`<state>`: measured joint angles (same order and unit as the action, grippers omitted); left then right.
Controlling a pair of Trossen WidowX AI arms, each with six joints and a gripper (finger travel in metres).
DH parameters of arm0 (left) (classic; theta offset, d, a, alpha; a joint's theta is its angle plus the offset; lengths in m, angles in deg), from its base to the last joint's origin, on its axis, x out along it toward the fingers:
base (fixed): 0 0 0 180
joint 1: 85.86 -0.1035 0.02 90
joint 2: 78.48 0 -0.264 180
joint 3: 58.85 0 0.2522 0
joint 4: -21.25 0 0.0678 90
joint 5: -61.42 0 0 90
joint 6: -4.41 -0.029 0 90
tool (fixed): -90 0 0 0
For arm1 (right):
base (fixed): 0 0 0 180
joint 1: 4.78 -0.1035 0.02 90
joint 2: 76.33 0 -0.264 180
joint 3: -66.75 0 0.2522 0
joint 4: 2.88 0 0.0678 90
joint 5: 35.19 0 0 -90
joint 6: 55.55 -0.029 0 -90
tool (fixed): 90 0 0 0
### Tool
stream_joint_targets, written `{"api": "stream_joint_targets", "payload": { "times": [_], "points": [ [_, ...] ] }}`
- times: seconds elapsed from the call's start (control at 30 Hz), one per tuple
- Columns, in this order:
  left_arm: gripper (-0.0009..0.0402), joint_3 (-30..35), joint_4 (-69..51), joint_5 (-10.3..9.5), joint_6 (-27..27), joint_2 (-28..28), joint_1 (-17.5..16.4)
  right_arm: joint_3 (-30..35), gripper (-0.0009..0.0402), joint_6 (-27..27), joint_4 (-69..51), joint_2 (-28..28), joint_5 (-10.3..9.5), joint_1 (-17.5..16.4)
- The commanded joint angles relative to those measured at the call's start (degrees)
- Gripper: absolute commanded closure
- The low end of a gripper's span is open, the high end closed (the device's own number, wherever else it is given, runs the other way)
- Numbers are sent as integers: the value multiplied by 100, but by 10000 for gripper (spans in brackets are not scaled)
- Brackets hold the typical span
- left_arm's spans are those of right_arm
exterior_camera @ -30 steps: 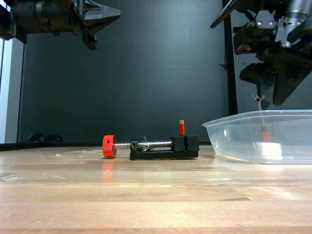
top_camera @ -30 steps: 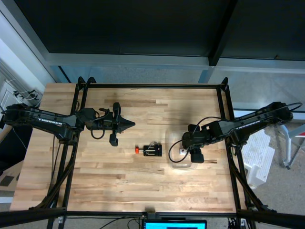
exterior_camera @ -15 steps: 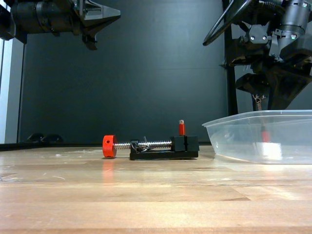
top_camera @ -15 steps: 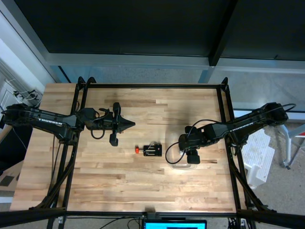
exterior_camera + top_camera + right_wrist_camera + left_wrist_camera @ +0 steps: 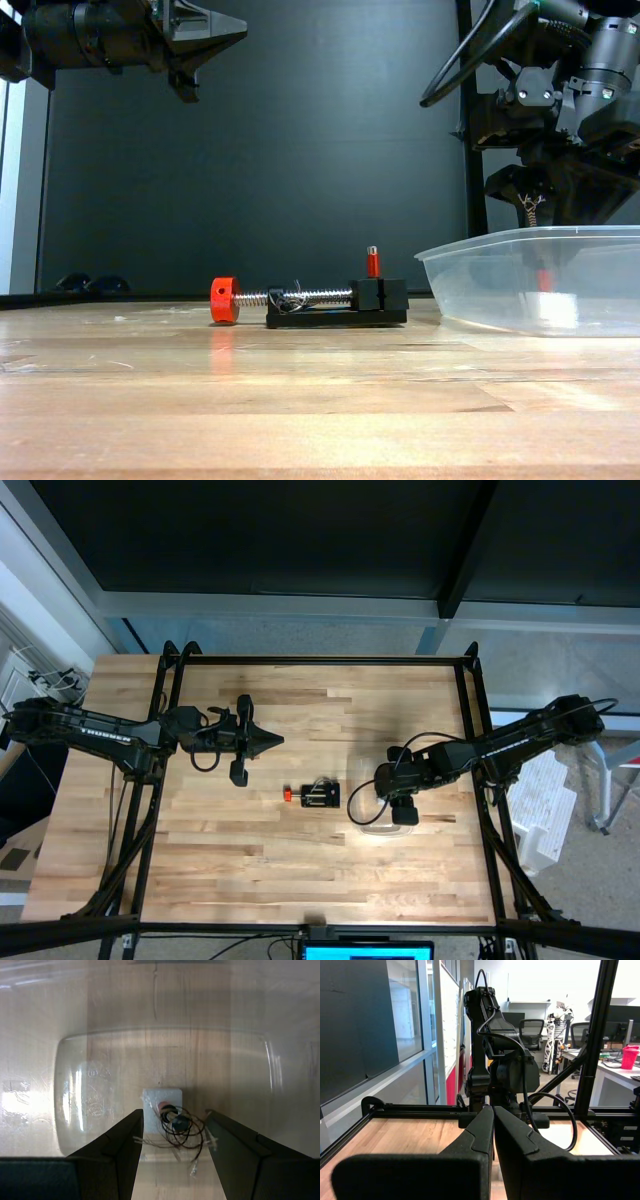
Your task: Pick the RCA connector and install on taskboard
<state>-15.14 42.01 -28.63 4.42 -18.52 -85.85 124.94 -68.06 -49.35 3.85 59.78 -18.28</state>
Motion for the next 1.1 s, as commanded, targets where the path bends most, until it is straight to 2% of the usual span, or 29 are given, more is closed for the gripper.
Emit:
{"api": "stream_joint_targets", "payload": {
  "times": [0.03,0.63,1.1],
  "points": [
    [393,0,2,2,-2,2,0,-24,226,-4,52,-2,15,-15],
    [393,0,2,2,-2,2,-2,-28,227,9,326,358,9,-31],
    [393,0,2,2,0,2,0,-28,273,15,299,356,-7,-37]
  ]
}}
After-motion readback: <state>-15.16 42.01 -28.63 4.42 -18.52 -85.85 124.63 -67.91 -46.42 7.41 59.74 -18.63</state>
